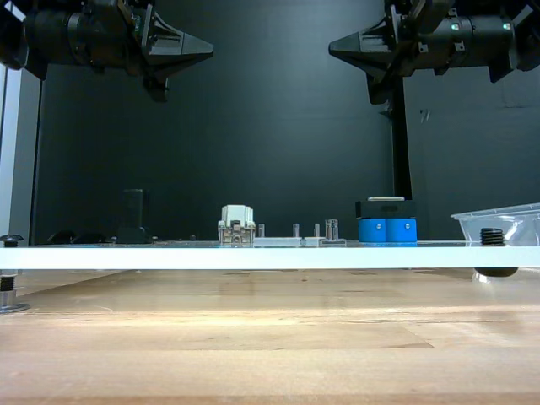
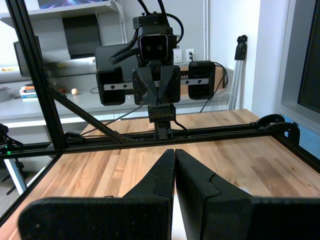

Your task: Unfasten the M12 nut and place it in the container

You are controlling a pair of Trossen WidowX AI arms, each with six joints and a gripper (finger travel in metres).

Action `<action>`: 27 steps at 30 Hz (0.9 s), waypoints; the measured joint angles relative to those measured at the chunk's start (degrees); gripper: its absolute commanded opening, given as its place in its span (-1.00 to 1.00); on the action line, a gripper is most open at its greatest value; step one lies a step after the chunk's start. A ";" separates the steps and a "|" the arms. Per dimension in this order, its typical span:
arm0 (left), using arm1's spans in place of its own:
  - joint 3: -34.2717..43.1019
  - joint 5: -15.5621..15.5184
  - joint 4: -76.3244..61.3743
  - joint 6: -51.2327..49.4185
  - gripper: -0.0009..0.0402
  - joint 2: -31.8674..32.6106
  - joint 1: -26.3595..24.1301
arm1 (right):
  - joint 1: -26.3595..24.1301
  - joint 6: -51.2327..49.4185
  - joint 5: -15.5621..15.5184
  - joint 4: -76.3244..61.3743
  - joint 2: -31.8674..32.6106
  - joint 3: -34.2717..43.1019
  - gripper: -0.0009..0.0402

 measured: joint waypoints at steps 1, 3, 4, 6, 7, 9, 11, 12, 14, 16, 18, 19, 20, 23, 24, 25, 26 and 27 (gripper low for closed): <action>0.00 0.00 0.00 -0.02 -0.96 0.00 0.00 | 0.00 0.00 0.00 0.07 0.00 -0.09 -0.96; 0.00 0.02 0.00 -0.02 -0.96 0.00 0.00 | 0.00 0.00 0.00 0.17 0.00 -0.13 -0.96; 0.00 0.02 0.00 0.00 -0.96 0.00 0.00 | 0.00 0.02 0.00 0.22 0.00 -0.13 -0.96; -0.02 0.00 0.00 -0.02 -0.96 0.00 0.00 | 0.02 0.02 0.00 0.22 0.00 -0.13 -0.96; 0.00 0.02 0.00 0.00 -0.96 0.00 0.00 | 0.00 0.02 0.00 0.22 0.00 -0.13 -0.96; 0.00 0.02 0.00 -0.02 -0.96 0.00 0.00 | 0.00 0.00 0.07 0.39 0.00 -0.13 -0.96; 0.00 0.02 0.00 0.00 -0.96 0.00 0.00 | 0.00 0.00 0.07 0.39 0.00 -0.13 -0.96; -0.02 0.02 0.00 0.00 -0.96 0.00 0.00 | 0.00 0.00 0.07 0.39 0.00 -0.13 -0.96; 0.00 0.02 0.00 -0.02 -0.96 0.00 0.00 | 0.00 0.02 0.13 0.37 0.00 -0.13 -0.96; 0.00 0.02 0.00 0.00 -0.96 0.00 0.00 | 0.00 0.00 0.13 0.24 0.00 -0.13 -0.96; 0.00 0.02 0.00 0.00 -0.96 0.00 0.00 | 0.00 0.00 0.13 0.02 0.02 -0.13 -0.96; -0.02 0.02 0.00 0.00 -0.96 0.00 0.00 | 0.00 0.00 0.15 -0.17 0.09 -0.13 -0.96; 0.00 0.00 0.00 -0.02 -0.96 0.00 0.00 | 0.00 0.00 0.17 -0.28 0.11 -0.13 -0.96; 0.00 0.02 0.00 0.00 -0.96 0.00 0.00 | 0.00 0.00 0.17 -1.03 0.13 -0.11 -0.96; -0.02 0.02 0.00 -0.02 -0.96 0.00 0.00 | 0.00 0.00 0.17 -1.20 0.13 -0.11 -0.96; -0.02 0.02 0.00 -0.02 -0.96 0.00 0.00 | 0.00 0.00 0.17 -1.40 0.15 -0.11 -0.96; 0.00 0.00 0.00 -0.02 -0.96 0.00 0.00 | 0.00 0.00 0.17 -1.77 0.15 -0.09 -0.96; -0.02 0.02 0.00 0.00 -0.96 0.00 0.00 | 0.00 0.00 0.17 -2.16 0.15 -0.09 -0.96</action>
